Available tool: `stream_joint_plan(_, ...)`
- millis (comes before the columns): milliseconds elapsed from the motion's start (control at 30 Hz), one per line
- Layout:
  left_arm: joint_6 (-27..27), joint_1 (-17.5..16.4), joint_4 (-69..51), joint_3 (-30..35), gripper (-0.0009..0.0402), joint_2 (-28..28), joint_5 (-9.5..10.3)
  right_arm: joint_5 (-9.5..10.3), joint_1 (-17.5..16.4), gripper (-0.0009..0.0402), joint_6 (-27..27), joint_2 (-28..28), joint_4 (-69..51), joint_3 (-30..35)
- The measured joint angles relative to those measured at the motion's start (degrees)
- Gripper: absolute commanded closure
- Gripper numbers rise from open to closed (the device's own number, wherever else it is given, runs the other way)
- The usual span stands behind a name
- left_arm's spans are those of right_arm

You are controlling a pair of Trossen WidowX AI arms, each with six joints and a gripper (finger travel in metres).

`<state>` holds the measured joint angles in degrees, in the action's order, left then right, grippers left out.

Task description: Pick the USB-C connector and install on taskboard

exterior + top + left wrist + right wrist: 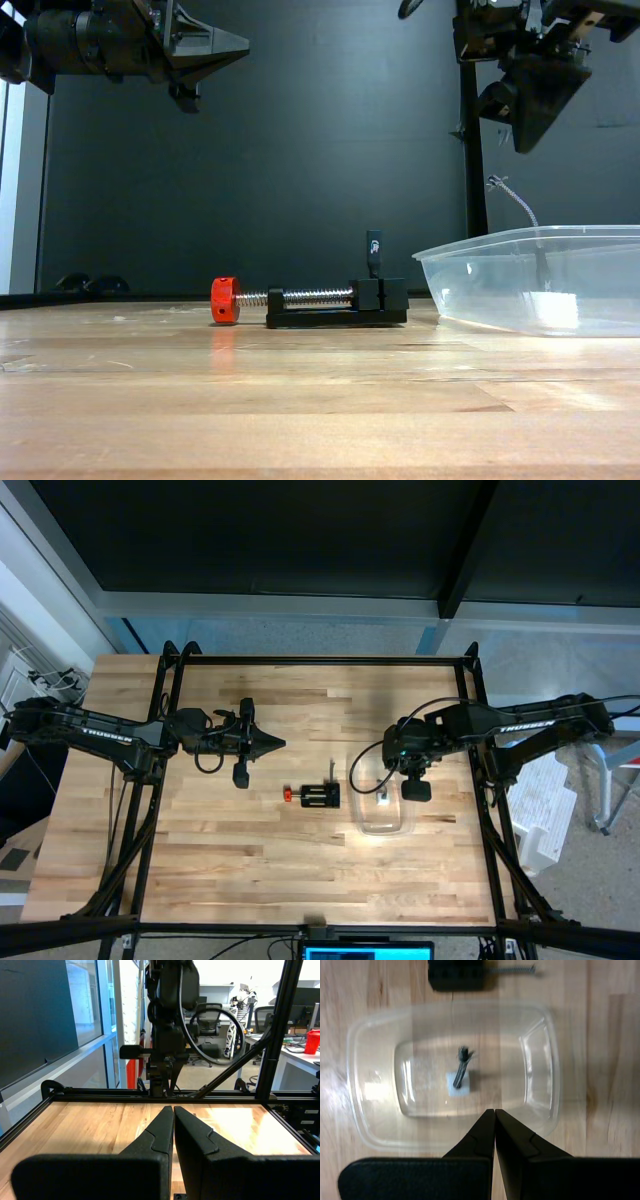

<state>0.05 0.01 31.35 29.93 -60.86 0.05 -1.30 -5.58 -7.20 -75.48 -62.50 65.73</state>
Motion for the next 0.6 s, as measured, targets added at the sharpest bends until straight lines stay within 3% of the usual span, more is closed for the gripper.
stream_joint_plan(300, -0.02, 0.00, 0.00, 0.02, 0.0393, 0.00, 0.00, -0.61, -3.56, 0.0387, -1.09, -4.72, -3.78, 2.36)
stream_joint_plan(600, -0.02, 0.00, 0.00, 0.02, 0.0393, 0.02, -0.02, -0.61, -4.35, 0.0290, -3.15, -7.72, -2.73, 2.36)
